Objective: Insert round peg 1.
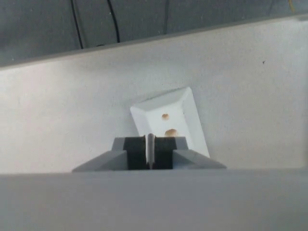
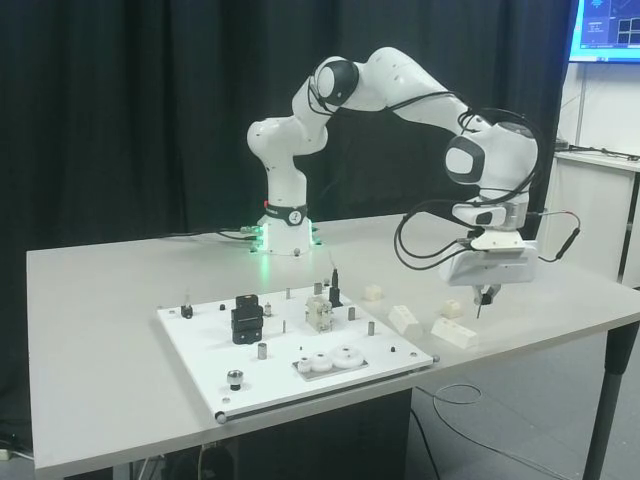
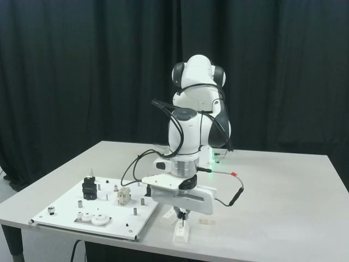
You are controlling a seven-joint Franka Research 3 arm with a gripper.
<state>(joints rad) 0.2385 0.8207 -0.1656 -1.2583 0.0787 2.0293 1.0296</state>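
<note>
Tool (image 1: pixel 150 153) grips thin peg (image 1: pixel 150 147) above unlabelled white holder block (image 1: pixel 171 120).

A flat white square assembly board (image 2: pixel 300 355) lies on the grey bench (image 2: pixel 110 300), carrying a black block (image 2: pixel 247 318) and white gears (image 2: pixel 333 358). Black curtains (image 2: pixel 130 110) hang behind. Small white blocks (image 2: pixel 404 320) sit right of the board.

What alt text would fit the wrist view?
The fingers are shut on a thin grey peg, held above a white block with two round holes in its top. The block lies on the grey table, whose far edge runs across the picture with black cables beyond it.
</note>
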